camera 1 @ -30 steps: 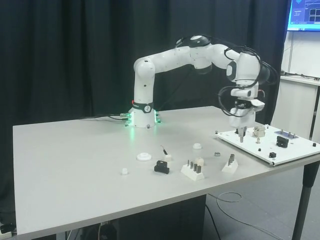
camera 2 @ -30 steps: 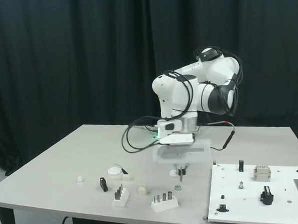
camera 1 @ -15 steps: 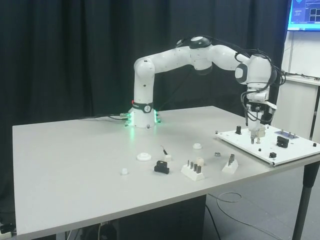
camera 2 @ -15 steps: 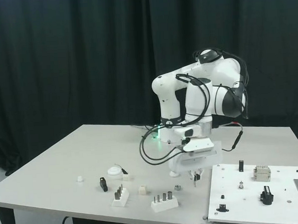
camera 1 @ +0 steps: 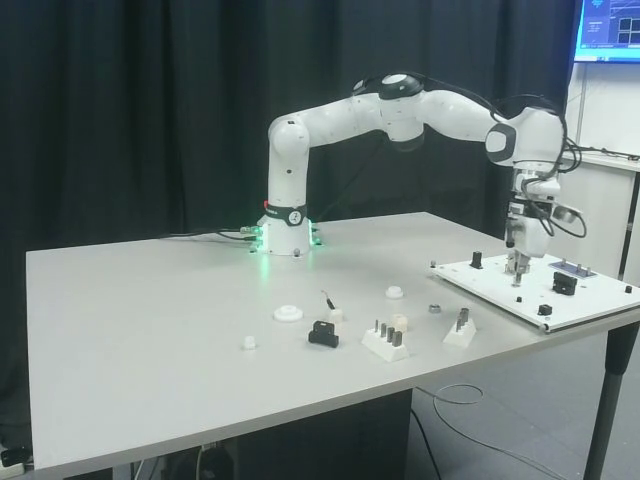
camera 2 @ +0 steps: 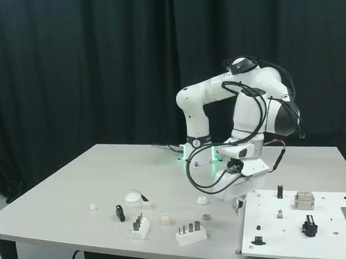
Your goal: Insert Ethernet.
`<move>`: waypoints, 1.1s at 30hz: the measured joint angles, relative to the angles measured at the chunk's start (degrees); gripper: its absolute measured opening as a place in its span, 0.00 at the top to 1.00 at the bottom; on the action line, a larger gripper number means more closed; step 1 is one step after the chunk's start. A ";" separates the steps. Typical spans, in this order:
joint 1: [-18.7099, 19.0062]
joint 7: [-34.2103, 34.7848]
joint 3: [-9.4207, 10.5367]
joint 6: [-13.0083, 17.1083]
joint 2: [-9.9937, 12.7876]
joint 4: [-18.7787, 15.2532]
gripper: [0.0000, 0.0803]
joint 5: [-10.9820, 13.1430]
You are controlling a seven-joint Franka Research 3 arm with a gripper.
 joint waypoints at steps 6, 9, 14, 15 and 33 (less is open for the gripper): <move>-0.32 3.06 0.42 -0.16 0.06 1.45 0.91 -0.31; -0.57 3.97 0.81 -0.16 0.06 2.24 0.91 -0.31; -1.08 4.21 1.62 -0.16 0.07 3.76 0.91 -0.32; -1.18 4.06 1.78 -0.16 0.09 4.10 0.91 -0.34; -2.74 -0.36 4.08 -0.15 0.60 8.88 0.91 -4.05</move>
